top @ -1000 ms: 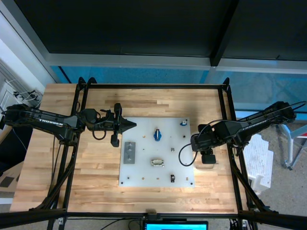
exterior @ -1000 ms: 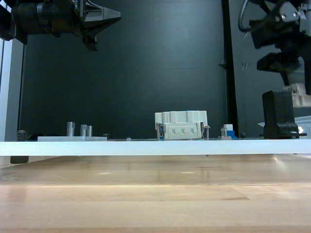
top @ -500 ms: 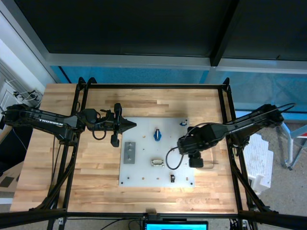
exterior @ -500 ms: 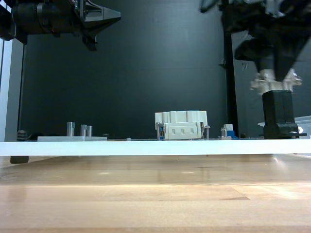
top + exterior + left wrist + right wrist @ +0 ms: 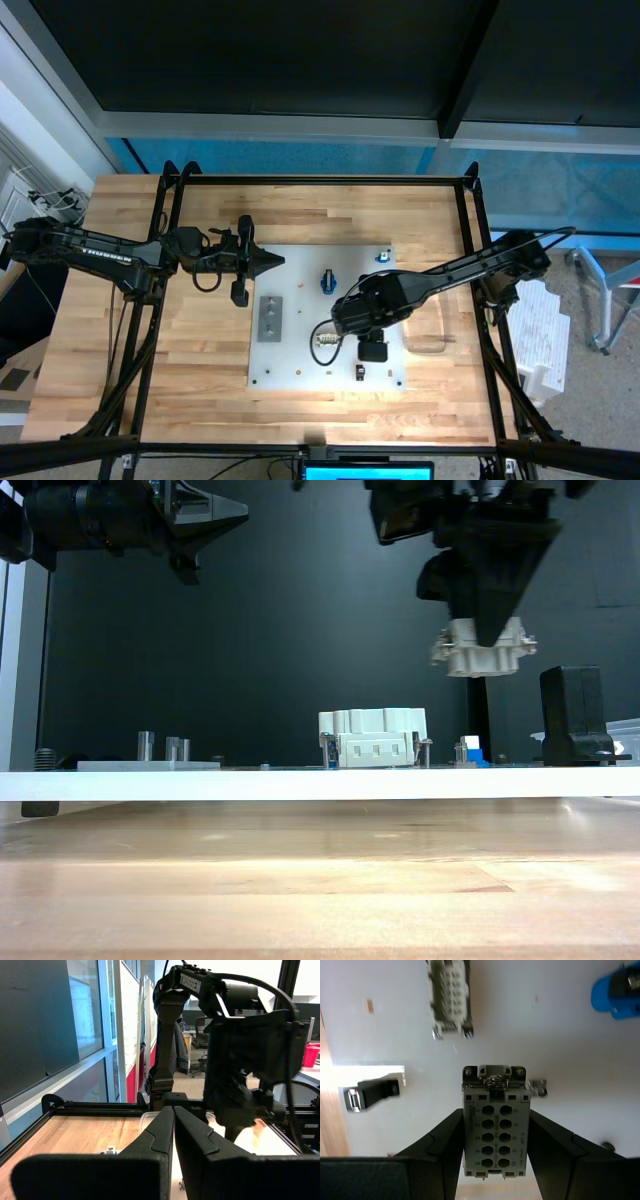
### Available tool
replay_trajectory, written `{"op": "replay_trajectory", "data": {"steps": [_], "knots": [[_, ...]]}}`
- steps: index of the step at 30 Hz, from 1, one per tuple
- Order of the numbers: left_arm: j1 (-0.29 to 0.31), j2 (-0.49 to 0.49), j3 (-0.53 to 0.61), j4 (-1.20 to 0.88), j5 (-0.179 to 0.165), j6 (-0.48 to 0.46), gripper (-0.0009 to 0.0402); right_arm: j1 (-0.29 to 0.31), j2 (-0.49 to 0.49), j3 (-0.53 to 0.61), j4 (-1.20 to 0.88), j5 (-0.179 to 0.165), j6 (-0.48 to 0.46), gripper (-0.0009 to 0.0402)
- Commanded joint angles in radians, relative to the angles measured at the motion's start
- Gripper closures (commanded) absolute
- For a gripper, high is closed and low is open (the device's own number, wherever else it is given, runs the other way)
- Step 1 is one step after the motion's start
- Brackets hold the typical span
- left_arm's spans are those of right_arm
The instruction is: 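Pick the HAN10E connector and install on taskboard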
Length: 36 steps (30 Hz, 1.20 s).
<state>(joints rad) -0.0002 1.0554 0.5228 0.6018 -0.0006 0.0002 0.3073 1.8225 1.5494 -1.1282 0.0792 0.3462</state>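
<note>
My right gripper hangs over the white taskboard, shut on the beige HAN10E connector. In the right wrist view the connector sits between the black fingers, with its ten round pin holes showing. A matching beige socket is mounted on the board, below and to the left of the held connector, clear of it. The high view shows the right gripper just right of that socket. At the board's far left corner my left gripper hovers high, shut and holding nothing.
On the board stand a grey metal block, a blue upright part and a black fitting near the front right. A clear plastic tray lies on the wood right of the board. A black frame surrounds the table.
My right arm has swung left from over the clear tray to above the board, carrying the connector, which now hangs near the mounted socket. The left arm has not moved.
</note>
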Motion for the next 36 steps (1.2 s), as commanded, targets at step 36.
{"op": "replay_trajectory", "data": {"steps": [36], "knots": [[0.0, 0.0, 0.0, 0.0, 0.0, 0.0, 0.0392, 0.004, 0.345, 0.401, -0.06, 0.008, -0.027, 0.0364]]}}
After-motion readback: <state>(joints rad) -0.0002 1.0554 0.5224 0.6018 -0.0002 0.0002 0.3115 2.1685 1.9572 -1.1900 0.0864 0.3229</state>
